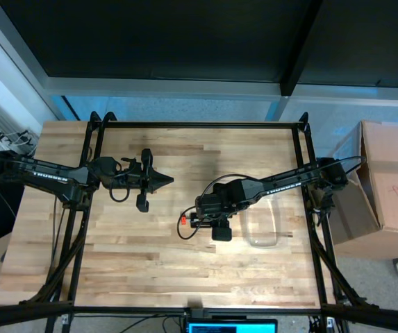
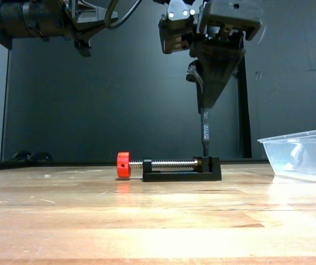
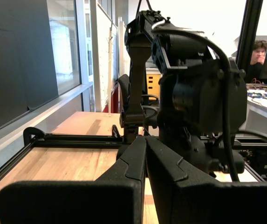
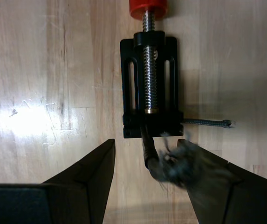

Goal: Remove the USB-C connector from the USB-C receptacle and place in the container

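The black USB-C connector (image 2: 205, 135) stands upright, seated in the receptacle at the end of a small black clamp fixture (image 2: 182, 169) with a red knob (image 2: 123, 164). My right gripper (image 2: 206, 105) hangs straight above it, open. In the right wrist view the connector (image 4: 147, 147) sits between the spread fingers (image 4: 100, 163), untouched by either, and its frayed cable (image 4: 208, 122) trails aside. The clear plastic container (image 2: 301, 149) rests on the table just right of the fixture. My left gripper (image 1: 162, 182) hovers over the table's left half, shut on nothing (image 3: 146, 144).
A cardboard box (image 1: 386, 187) stands off the table's right edge. A black frame (image 1: 199, 125) runs along the back and sides of the wooden table (image 1: 150, 270). A laptop screen (image 1: 230, 326) peeks in at the near edge.
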